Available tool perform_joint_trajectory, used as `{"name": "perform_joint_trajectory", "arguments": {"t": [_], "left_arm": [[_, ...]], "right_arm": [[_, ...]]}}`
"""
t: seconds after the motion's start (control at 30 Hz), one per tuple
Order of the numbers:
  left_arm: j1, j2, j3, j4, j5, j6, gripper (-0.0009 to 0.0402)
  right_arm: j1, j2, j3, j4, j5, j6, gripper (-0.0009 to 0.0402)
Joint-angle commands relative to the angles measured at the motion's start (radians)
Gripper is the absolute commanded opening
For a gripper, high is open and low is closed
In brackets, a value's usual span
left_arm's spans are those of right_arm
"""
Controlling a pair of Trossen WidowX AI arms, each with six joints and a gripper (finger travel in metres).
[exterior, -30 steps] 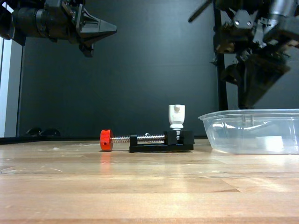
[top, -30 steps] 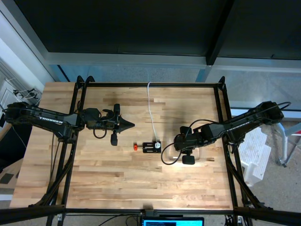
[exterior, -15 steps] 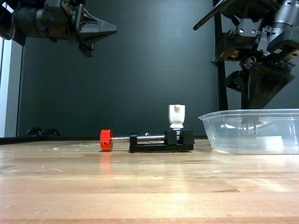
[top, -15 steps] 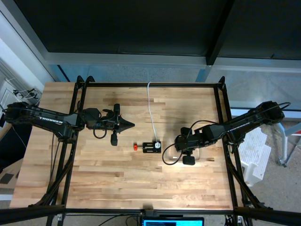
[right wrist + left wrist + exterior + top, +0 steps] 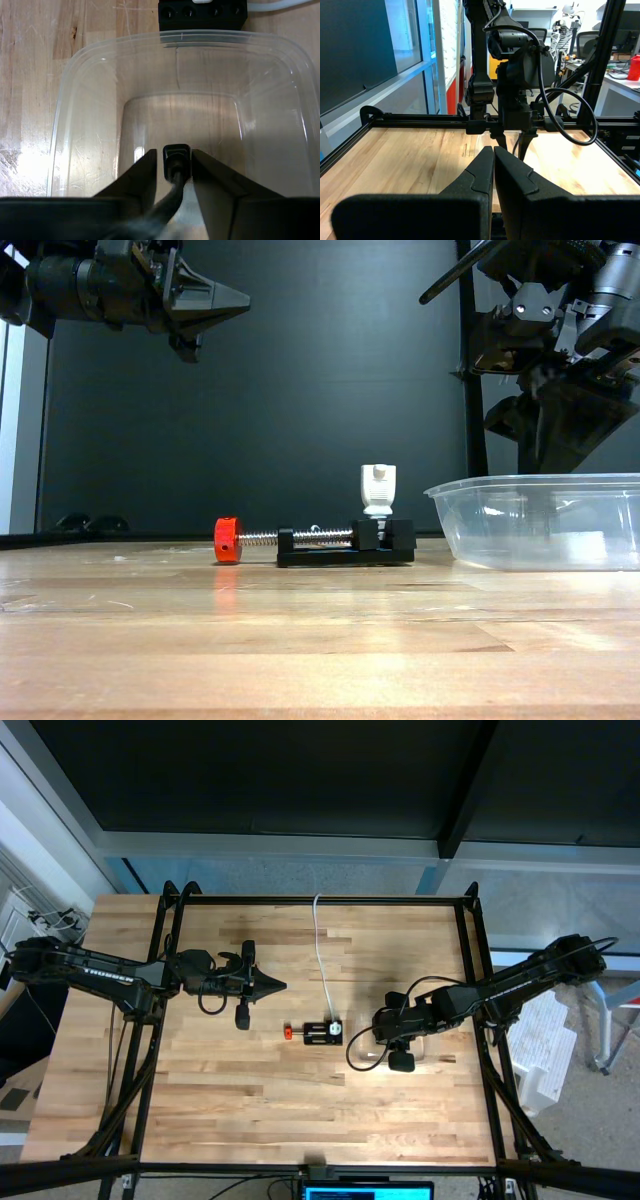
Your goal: Remove the power plug from the receptacle and place in the container
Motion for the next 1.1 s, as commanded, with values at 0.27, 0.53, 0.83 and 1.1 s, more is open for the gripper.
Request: {"name": "perform_joint_trajectory", "arguments": {"t": [0.27,0.53,0.83,1.1], "left_arm": [[0.000,0.000,0.000,0.000,0.000,0.000,0.0000],[0.000,0.000,0.000,0.000,0.000,0.000,0.0000],[0.000,0.000,0.000,0.000,0.000,0.000,0.0000],[0.000,0.000,0.000,0.000,0.000,0.000,0.0000]], "right_arm": [[0.002,-0.031,-0.006,-0.035,0.000,0.002,0.0168],[0.004,-0.080,-0.006,-0.114,0.000,0.004,0.0163],[0.005,-0.095,-0.006,-0.124,0.000,0.003,0.0147],[-0.006,-0.144,0.048,-0.092,0.070,-0.032,0.0106]]}}
